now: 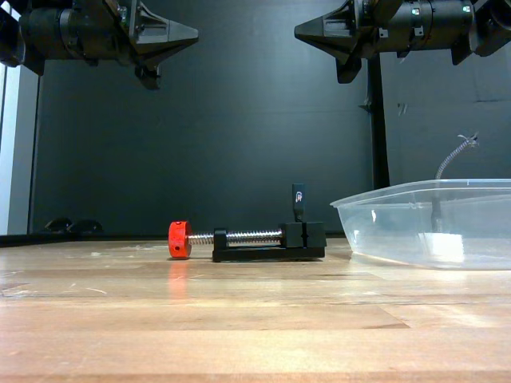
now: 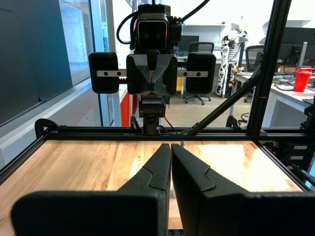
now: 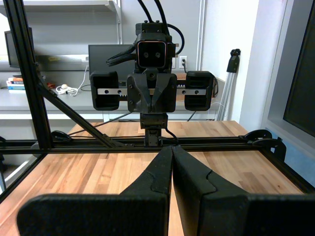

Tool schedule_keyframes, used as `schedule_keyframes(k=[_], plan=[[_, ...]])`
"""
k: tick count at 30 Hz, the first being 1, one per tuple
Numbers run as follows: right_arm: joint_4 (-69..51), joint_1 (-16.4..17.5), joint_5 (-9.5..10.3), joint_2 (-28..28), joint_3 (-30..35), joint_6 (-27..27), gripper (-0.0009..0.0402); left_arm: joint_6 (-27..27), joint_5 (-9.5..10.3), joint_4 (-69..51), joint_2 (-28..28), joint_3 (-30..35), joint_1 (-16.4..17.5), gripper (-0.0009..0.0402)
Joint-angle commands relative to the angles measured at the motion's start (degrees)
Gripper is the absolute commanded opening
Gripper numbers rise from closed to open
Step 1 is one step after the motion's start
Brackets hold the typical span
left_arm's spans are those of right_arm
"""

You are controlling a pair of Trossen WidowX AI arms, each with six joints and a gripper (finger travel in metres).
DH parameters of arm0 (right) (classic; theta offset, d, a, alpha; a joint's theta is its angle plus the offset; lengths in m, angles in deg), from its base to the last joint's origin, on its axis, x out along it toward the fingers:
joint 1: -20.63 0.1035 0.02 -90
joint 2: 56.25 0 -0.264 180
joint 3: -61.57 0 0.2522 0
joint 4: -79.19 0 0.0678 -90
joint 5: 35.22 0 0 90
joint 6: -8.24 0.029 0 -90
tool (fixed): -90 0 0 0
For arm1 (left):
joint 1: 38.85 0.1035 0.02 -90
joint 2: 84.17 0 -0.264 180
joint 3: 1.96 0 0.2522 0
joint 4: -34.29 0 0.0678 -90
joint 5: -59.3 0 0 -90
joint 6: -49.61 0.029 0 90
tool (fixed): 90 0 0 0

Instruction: Pick the USB-C connector and install on taskboard

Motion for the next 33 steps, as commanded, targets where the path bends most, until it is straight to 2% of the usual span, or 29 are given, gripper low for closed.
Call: schedule_keyframes(k=[1, 9, 12, 16, 33], plan=[[0.1, 0.0, 0.00, 0.0, 0.0, 0.0, 0.0000, 0.0, 0.00, 0.0, 0.0, 0.0, 0.0, 0.0000], [-0.2, 0.0, 0.33, 0.0, 0.0, 0.3, 0.0000, 0.0, -0.02, 0.0, 0.0, 0.0, 0.0, 0.0000], [-1.3, 0.0, 3.28, 0.0, 0.6, 1.9, 0.0000, 0.0, 0.00, 0.0, 0.0, 0.0, 0.0, 0.0000], [-11.4, 0.1, 4.50, 0.0, 4.3, 1.8, 0.0000, 0.0, 0.00, 0.0, 0.0, 0.0, 0.0, 0.0000], [-57.4, 0.3, 4.52, 0.8, 22.6, 2.0, 0.0000, 0.0, 0.00, 0.0, 0.0, 0.0, 0.0, 0.0000]])
